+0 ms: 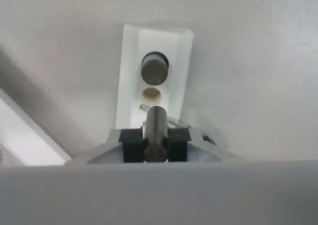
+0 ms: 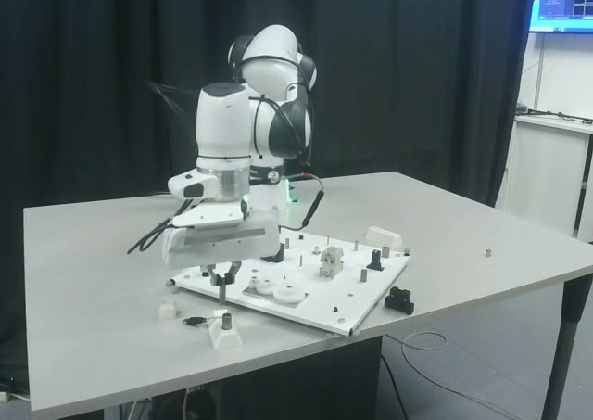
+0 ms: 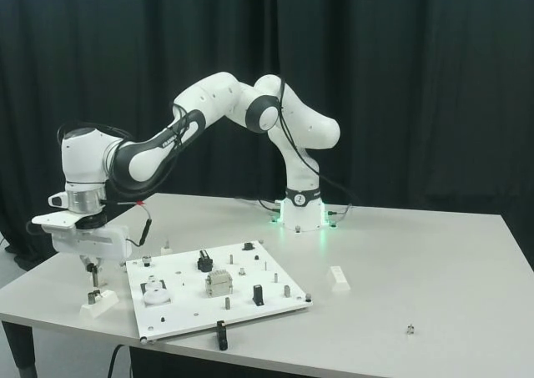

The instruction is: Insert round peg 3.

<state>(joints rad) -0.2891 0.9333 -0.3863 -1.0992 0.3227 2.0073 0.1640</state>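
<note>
My gripper (image 1: 155, 141) is shut on a grey round peg (image 1: 156, 128), held upright between the two black fingers (image 1: 131, 144). Below it lies a small white peg holder block (image 1: 151, 71) on the table, beside the white board. One grey peg (image 1: 154, 68) stands in the block's far hole; an empty round hole (image 1: 151, 94) sits right beside the held peg's tip. In the first room view the gripper (image 2: 222, 276) hangs just above the block (image 2: 223, 332). In the second room view the gripper (image 3: 92, 271) hovers over the block (image 3: 98, 302) at the table's left end.
The white assembly board (image 2: 371, 290) with several small black and grey fixtures lies beside the block. A black part (image 2: 399, 299) rests at the board's near corner. A white block (image 3: 338, 278) and a tiny grey part (image 3: 410, 329) lie further along the table. The table edge is close.
</note>
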